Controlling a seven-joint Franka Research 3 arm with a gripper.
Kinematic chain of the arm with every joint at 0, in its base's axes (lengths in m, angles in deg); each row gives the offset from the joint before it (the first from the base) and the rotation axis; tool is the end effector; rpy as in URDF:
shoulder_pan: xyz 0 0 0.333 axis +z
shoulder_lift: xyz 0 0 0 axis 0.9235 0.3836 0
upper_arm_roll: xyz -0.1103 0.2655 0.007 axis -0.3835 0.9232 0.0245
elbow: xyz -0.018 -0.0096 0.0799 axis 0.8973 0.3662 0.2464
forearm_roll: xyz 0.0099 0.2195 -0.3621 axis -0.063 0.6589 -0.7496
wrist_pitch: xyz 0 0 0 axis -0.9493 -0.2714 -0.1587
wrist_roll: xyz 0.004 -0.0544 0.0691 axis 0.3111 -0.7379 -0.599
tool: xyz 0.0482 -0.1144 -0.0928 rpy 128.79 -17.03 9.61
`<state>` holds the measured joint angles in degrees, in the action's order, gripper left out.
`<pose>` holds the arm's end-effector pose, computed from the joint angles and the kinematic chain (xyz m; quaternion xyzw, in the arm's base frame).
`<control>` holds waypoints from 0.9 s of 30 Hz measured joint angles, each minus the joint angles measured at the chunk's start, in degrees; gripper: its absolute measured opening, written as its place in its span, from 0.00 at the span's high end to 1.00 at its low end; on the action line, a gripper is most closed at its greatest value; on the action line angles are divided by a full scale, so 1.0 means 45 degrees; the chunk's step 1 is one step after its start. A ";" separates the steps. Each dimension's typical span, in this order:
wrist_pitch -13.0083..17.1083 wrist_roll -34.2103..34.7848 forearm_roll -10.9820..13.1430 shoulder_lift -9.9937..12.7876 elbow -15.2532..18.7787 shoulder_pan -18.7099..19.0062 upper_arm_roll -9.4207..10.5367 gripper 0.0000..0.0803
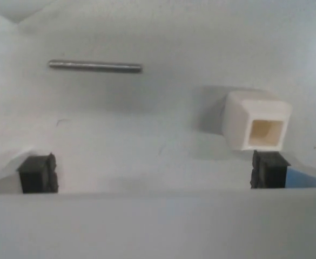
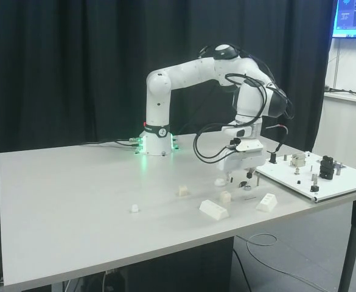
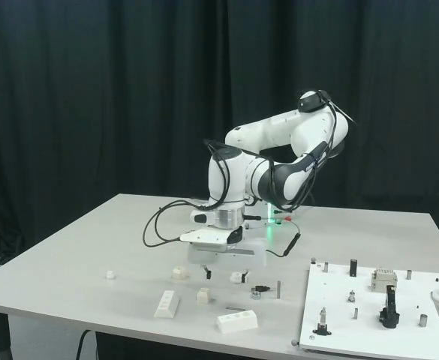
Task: Remove square peg 4.
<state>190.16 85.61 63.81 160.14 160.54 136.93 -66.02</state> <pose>0.6163 0.0046 0.1703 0.9384 -0.3442 -0.0170 0.0239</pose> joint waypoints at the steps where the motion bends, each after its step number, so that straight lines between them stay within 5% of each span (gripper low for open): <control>1: -0.0121 0.0014 0.0000 0.0000 -0.0001 0.0023 -0.0027 0.00; 27: -0.3016 0.2012 -0.0021 -0.0023 0.0290 0.1924 -0.0586 0.00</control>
<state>176.59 94.67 63.72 160.03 161.85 145.59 -68.65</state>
